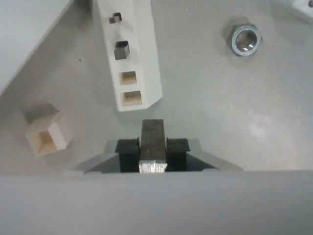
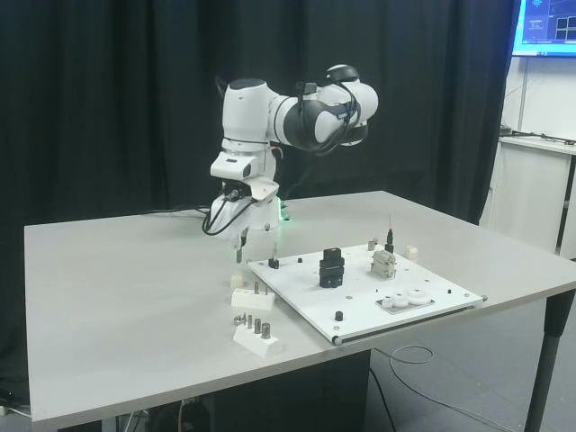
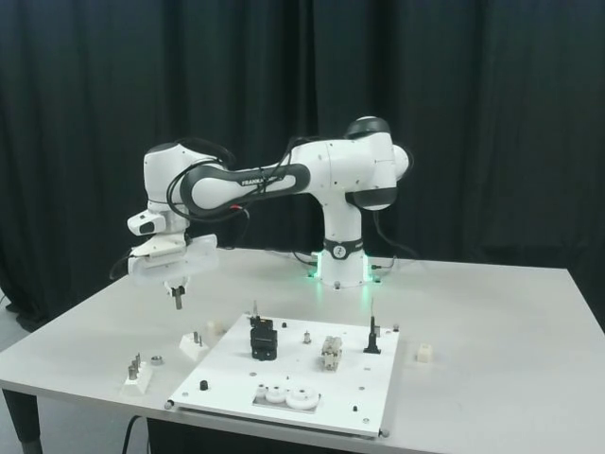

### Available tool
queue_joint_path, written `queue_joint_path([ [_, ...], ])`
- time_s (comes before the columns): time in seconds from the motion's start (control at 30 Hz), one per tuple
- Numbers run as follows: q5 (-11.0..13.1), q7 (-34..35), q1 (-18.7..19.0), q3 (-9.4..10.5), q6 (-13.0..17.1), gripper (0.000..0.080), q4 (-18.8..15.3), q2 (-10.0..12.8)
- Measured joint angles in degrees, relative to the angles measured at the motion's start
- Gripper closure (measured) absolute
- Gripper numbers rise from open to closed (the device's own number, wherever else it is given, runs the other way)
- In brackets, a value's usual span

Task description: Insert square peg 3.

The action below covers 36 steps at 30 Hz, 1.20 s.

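Peg point(image 1: 153, 142) is sitting clamped between the two black fingers point(image 1: 128, 149) of the gripper point(image 1: 152, 147), its bright cut end facing my wrist camera and its length pointing down at the table point(image 1: 205, 112). I am reading the hold as a grip near the top, so most of the shaft is hanging free for insertion.

I am carrying it well above the table, beside the white board point(image 2: 360, 292) rather than over it; in both room views the gripper is hovering over bare grey surface.

Below the peg I am seeing a long white block point(image 1: 129, 54) with a row of four square holes. Two are showing dark pegs in them; the two nearest the gripper are looking open. I am judging one of those open holes to be my target, though I cannot tell which is number 3.

The peg is lining up roughly with the row but is hanging just short of the block's end, so I am expecting to need a small advance along the row, then a straight descent. The square faces are looking close to parallel with the hole edges, which matters because a twisted peg would jam on the rim.

A small hollow block point(image 1: 47, 134) and a steel nut point(image 1: 244, 39) are lying on the table on either side, well apart from my path.
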Motion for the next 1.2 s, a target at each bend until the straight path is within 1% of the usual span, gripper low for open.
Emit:
queue_joint_path([
  [0.23,0.0,0.8,-0.6,-0.44,-0.9,0.0690,1.0,0.0],
  [0.67,0.0,1.3,-1.6,-0.80,-1.1,0.0690,2.3,0.0],
  [0.93,0.0,1.4,-2.4,-1.16,-1.8,0.0690,3.0,0.0],
  [1.2,0.0,4.9,-2.4,-1.63,-3.0,0.0690,3.7,0.0],
])
